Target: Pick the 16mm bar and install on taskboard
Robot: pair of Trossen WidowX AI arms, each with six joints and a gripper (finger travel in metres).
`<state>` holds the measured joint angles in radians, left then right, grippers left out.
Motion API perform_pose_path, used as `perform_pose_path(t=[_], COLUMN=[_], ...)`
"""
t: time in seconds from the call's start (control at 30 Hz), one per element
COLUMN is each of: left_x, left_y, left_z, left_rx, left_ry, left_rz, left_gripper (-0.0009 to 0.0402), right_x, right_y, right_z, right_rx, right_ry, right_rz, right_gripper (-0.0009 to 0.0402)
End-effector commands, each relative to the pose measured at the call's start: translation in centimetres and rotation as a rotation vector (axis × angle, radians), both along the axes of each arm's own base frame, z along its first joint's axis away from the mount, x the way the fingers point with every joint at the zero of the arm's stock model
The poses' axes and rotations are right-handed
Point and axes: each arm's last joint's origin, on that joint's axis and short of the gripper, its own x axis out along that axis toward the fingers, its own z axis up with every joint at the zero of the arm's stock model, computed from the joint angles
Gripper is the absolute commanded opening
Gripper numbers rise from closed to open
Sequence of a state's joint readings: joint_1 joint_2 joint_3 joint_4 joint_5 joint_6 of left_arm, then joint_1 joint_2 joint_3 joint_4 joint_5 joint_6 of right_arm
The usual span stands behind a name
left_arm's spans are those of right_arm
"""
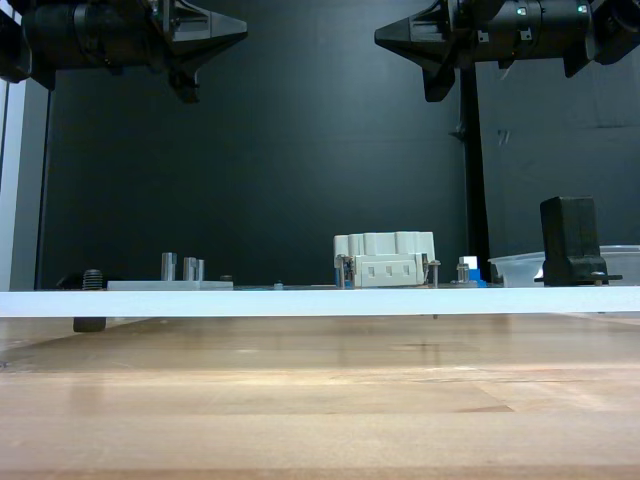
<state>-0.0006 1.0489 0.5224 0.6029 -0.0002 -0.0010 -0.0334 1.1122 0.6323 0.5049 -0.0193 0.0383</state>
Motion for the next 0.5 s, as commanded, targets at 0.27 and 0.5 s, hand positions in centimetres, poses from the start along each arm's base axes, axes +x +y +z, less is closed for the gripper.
perform_pose_path(t=[0.27, 0.5], left_x=[0.00, 0.00], left_y=[0.01, 0.01], left_z=[0.01, 0.01], left_rx=[0.000, 0.000], left_ry=[0.000, 0.000], left_rz=[0.000, 0.000], left_gripper=[0.0000, 0.0000], right_x=[0.01, 0.01], right_y=[0.04, 0.11], right_z=[-0.06, -0.06], right_rx=[0.009, 0.010], right_ry=[0.006, 0.007], right_rz=[0.002, 0.025], right_gripper=[0.0000, 0.0000])
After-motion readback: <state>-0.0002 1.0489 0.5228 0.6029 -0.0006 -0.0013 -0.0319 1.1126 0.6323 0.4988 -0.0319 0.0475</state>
